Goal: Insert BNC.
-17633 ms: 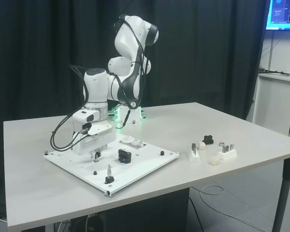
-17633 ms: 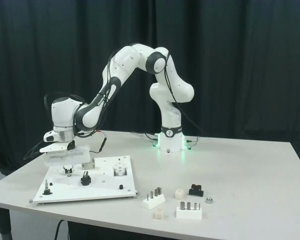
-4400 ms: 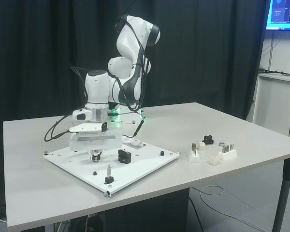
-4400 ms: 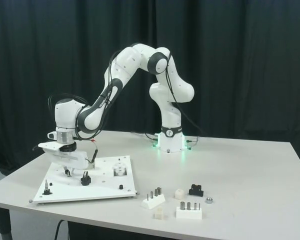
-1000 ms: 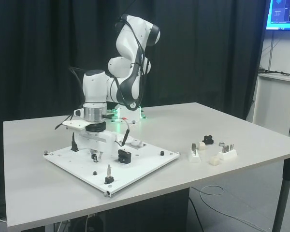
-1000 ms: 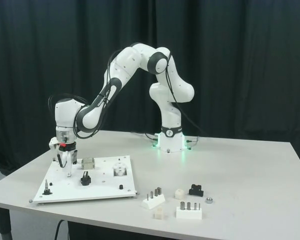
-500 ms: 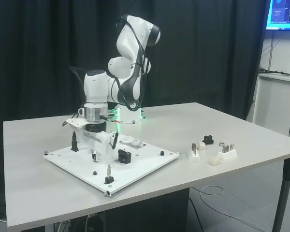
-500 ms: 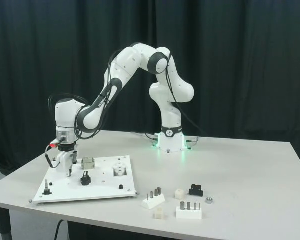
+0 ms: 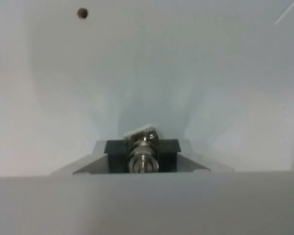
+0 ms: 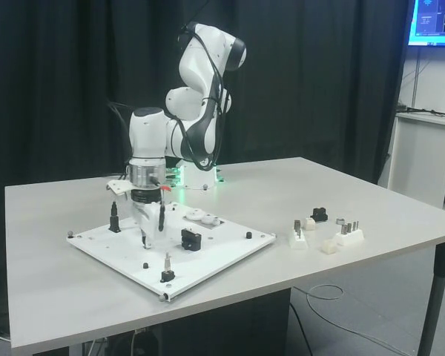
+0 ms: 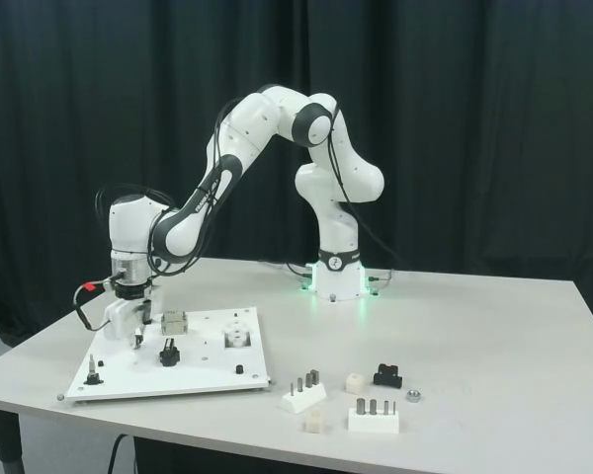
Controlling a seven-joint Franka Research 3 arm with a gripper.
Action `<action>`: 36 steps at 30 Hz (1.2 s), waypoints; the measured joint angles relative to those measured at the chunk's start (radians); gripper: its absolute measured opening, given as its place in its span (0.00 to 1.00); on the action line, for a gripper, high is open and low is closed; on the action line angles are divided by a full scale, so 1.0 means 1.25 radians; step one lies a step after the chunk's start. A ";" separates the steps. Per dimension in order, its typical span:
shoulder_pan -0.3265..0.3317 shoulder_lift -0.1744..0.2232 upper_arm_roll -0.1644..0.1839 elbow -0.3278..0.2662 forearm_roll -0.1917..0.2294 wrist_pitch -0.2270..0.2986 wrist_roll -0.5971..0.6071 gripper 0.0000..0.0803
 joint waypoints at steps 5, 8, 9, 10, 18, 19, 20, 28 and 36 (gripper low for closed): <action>0.000 0.000 0.000 0.000 0.000 0.000 0.044 0.15; 0.000 0.000 0.000 0.000 0.000 0.000 0.064 0.15; 0.000 0.000 0.000 0.000 0.000 0.000 0.071 0.15; 0.000 0.000 0.000 0.000 0.000 0.000 0.077 0.15; 0.000 0.000 -0.001 0.000 -0.001 0.001 0.109 0.15; 0.000 0.000 -0.001 0.001 -0.001 0.001 0.111 0.15; 0.000 0.000 -0.001 0.001 -0.001 0.001 0.116 0.15; 0.001 0.001 -0.001 0.003 -0.012 0.002 0.221 0.15; 0.003 0.002 -0.001 0.003 -0.017 0.004 0.225 0.15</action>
